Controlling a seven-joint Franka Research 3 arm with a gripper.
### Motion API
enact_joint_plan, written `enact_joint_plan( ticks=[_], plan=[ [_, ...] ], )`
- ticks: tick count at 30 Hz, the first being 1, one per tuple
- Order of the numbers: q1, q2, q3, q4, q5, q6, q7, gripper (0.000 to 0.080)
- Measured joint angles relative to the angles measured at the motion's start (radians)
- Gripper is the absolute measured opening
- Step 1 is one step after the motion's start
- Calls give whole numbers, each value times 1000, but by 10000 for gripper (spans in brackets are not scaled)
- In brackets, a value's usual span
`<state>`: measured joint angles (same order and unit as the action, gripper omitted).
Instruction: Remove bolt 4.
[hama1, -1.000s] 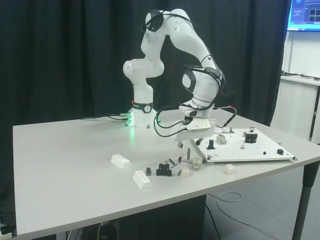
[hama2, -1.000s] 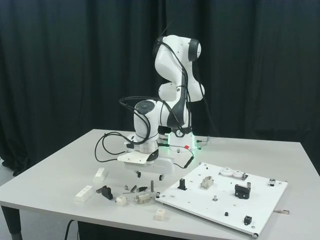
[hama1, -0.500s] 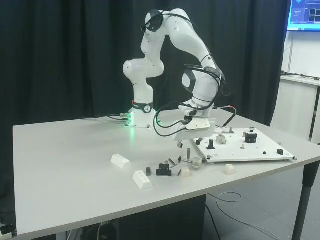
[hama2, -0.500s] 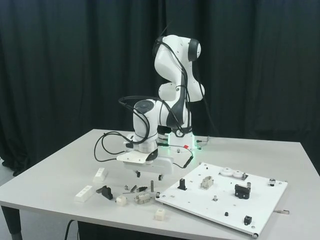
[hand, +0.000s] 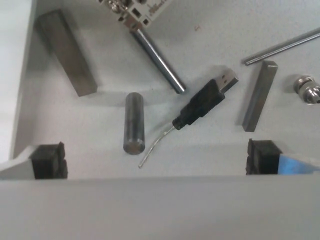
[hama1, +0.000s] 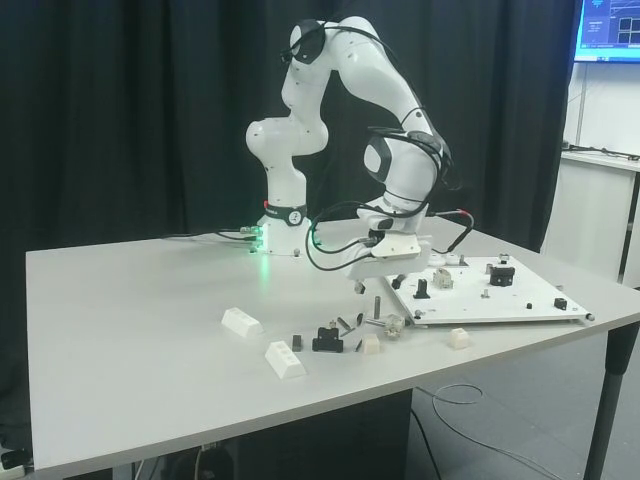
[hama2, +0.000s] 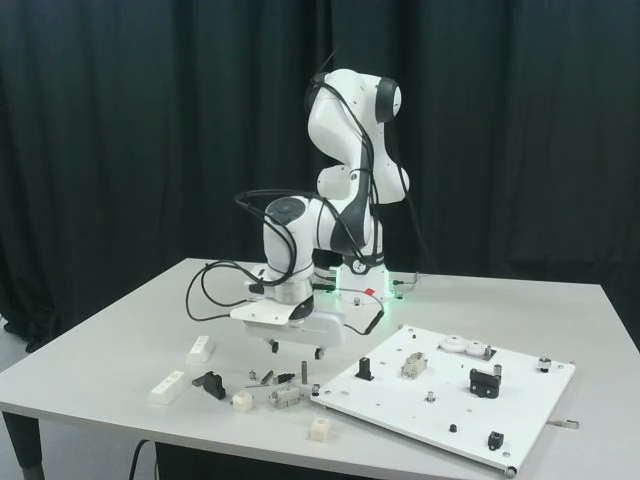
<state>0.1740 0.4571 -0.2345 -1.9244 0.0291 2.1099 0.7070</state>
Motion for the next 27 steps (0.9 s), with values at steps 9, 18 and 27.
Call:
enact_joint_plan(
  ticks=[9, 18, 27],
  plan=[
    [-1, 0, 0, 6, 0, -5, 6, 800],
    [-1, 0, 1, 16, 0, -20, 11, 800],
    [-1, -1, 7, 21, 15, -31, 17, 800]
  ],
)
